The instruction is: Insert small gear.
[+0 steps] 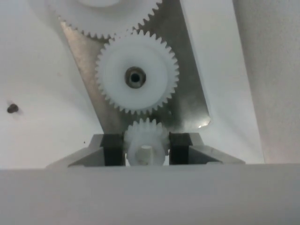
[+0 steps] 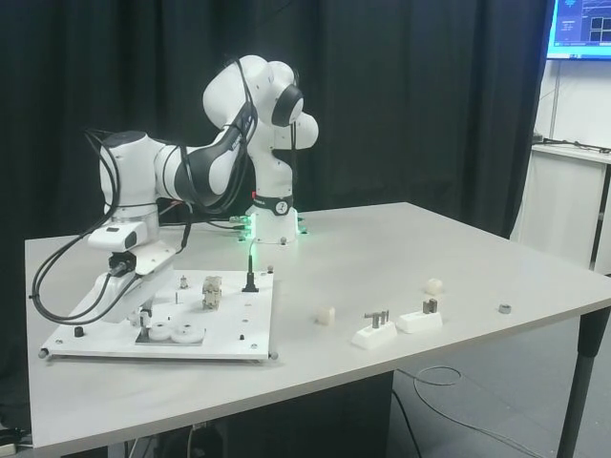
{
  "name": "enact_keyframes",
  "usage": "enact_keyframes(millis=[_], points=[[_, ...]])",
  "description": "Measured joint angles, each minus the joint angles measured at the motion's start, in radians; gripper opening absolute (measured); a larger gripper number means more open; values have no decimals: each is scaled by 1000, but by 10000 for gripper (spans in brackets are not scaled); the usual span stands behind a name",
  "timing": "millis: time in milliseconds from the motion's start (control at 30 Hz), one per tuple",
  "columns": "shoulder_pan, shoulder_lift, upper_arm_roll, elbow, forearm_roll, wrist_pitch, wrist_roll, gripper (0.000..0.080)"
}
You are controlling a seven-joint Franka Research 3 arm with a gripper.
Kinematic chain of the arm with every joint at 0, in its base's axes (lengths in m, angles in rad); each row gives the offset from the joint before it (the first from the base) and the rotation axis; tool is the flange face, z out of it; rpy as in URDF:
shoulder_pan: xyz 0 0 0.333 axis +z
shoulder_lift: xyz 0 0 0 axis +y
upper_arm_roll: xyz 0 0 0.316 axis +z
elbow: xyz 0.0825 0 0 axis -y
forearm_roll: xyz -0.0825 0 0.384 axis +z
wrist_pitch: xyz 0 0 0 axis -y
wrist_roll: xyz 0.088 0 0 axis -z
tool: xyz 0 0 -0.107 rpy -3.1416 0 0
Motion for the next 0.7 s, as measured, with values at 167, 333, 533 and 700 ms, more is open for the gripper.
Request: enact_keyframes(millis=[167,333,533,700], points=[[-1,2,0,0,2,0,-3,199],[-3,4,0,3,6,0,-7,199],[-5,6,0,7,12,0,-17,199],[-7,7,0,9,19,0,-25,199]])
